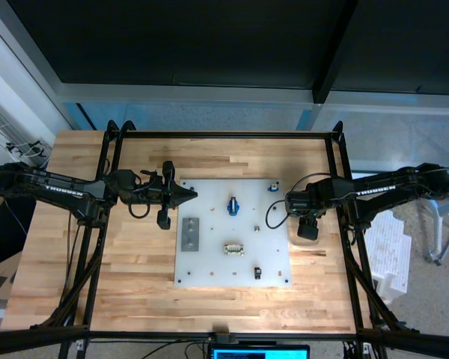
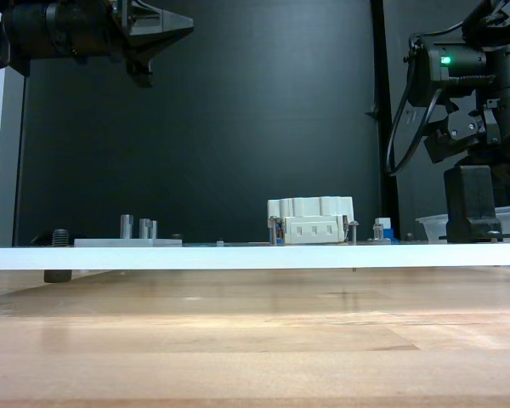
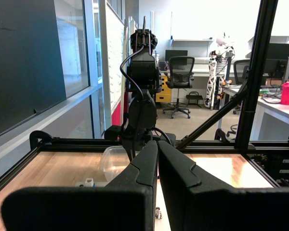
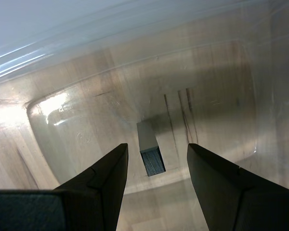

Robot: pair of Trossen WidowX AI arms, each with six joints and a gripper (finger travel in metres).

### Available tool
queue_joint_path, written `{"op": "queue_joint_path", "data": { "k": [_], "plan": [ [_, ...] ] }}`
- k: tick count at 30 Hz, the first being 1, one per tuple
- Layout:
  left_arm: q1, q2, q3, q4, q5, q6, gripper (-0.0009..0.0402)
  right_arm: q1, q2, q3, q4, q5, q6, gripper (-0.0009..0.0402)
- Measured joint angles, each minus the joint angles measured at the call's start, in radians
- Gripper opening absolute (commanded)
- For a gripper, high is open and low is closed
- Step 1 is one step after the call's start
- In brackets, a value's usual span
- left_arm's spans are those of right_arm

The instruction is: Pick the 16mm bar and install on taskboard

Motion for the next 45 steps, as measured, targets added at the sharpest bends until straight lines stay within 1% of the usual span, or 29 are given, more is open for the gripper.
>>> {"op": "queue_joint_path", "data": {
  "k": [9,12,16,33,37,45],
  "plan": [
    [0.000,0.000,0.000,0.000,0.000,0.000,0.0000,0.000,0.000,0.000,0.002,0.000,0.000,0.0169],
    [0.000,0.000,0.000,0.000,0.000,0.000,0.0000,0.000,0.000,0.000,0.003,0.000,0.000,0.0161],
    [0.000,0.000,0.000,0.000,0.000,0.000,0.0000,0.000,0.000,0.000,0.003,0.000,-0.001,0.0135],
    [0.000,0.000,0.000,0.000,0.000,0.000,0.0000,-0.001,0.000,0.000,0.004,-0.002,-0.001,-0.0001],
    [0.000,0.000,0.000,0.000,0.000,0.000,0.0000,-0.001,0.000,0.000,0.003,-0.002,-0.001,0.0004],
    [0.000,0.000,0.000,0.000,0.000,0.000,0.0000,-0.001,-0.002,0.013,-0.021,-0.002,-0.001,0.0001]
  ]
}}
